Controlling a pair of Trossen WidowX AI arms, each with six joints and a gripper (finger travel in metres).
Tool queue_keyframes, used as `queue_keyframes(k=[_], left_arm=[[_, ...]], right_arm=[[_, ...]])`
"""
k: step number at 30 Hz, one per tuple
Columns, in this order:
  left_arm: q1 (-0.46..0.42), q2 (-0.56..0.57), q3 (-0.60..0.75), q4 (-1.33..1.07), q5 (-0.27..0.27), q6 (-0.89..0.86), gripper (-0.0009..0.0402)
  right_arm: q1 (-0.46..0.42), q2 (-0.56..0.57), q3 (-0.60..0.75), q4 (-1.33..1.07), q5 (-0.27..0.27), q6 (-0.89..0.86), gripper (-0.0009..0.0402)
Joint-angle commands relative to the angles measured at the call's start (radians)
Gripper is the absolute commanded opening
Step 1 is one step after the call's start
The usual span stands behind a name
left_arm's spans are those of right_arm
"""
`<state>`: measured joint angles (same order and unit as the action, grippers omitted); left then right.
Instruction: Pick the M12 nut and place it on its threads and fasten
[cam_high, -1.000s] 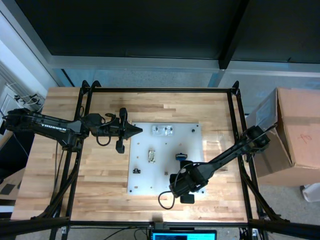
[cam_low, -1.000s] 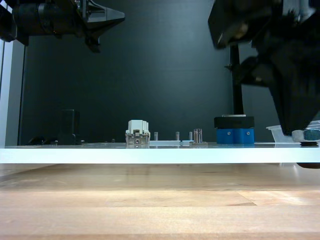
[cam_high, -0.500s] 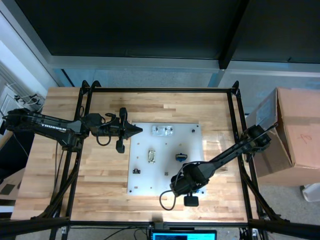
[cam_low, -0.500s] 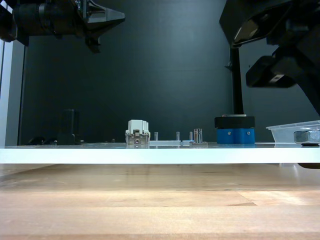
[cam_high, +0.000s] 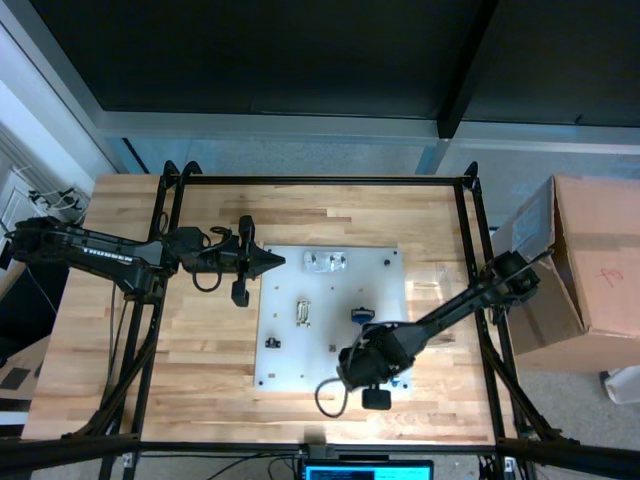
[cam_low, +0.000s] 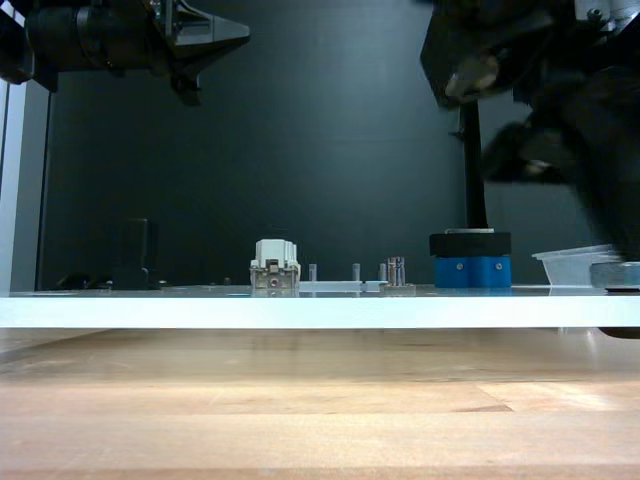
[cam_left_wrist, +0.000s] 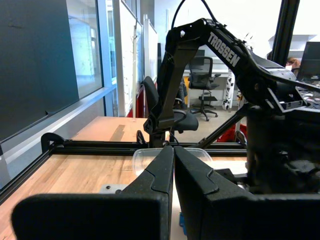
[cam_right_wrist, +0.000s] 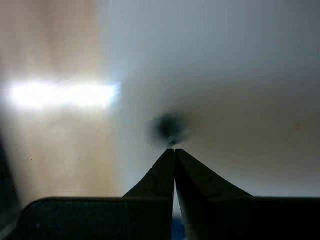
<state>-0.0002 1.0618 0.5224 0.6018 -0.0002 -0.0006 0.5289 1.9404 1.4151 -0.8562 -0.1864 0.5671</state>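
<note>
Your left gripper (cam_high: 278, 260) hangs high above the table (cam_high: 200, 350), just off the far left edge of the white board (cam_high: 290, 345). It points in across the board, and the left wrist view shows its fingers (cam_left_wrist: 160, 170) pressed together with nothing between them. Your right gripper (cam_right_wrist: 173, 150) is low over the board's near right part, angled steeply down. Its fingers (cam_right_wrist: 157, 175) are also pressed flat against each other and hold nothing. Just beyond their tips you see a blurred dark spot (cam_right_wrist: 170, 127) on the white surface, too soft to identify. The M12 nut (cam_low: 618, 272) is in neither gripper. In the low view it shows as a silver piece close to the board surface at the far right, in front of the clear tray (cam_low: 565, 260) and partly covered by the blurred right arm. In the high view that arm hides the spot, so you cannot tell whether the nut is on its stud. A blue block (cam_low: 470, 271) stands left of the tray.
</note>
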Motion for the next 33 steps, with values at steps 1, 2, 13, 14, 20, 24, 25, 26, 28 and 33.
queue_keyframes(k=[1,2,13,14,20,24,25,26,28,33], left_arm=[[0.000,0.000,0.000,0.000,0.000,0.000,0.0000],[0.000,0.000,0.000,0.000,0.000,0.000,0.0000],[0.000,0.000,0.000,0.001,0.000,0.000,0.0000],[0.000,0.001,0.000,0.000,0.000,0.000,0.0000],[0.000,0.000,0.000,0.001,0.000,0.000,0.0000],[0.000,0.000,0.000,0.000,0.000,0.000,0.0000],[0.000,0.000,0.000,0.000,0.000,0.000,0.0000],[0.000,0.000,0.000,0.000,0.000,0.000,0.0000],[0.000,0.000,0.000,0.000,0.000,0.000,0.0000],[0.000,0.000,0.000,-0.001,0.000,0.000,0.0000]], right_arm=[[0.006,-0.010,0.000,-0.020,-0.085,0.004,0.0000],[0.007,-0.011,0.000,-0.025,-0.075,0.006,0.0000],[0.007,-0.020,0.001,-0.029,0.206,0.046,0.0000],[0.007,-0.020,0.001,-0.029,0.231,0.046,0.0000],[0.010,0.000,0.001,-0.005,0.270,0.050,0.0000],[0.012,0.014,0.001,0.010,0.217,0.047,0.0000],[0.012,0.014,0.001,0.010,0.163,0.032,0.0000],[0.012,0.011,0.001,0.009,0.094,0.010,0.0000],[0.013,0.000,0.001,0.000,-0.009,-0.027,0.0000],[0.013,-0.016,0.001,-0.019,-0.016,-0.026,0.0000]])
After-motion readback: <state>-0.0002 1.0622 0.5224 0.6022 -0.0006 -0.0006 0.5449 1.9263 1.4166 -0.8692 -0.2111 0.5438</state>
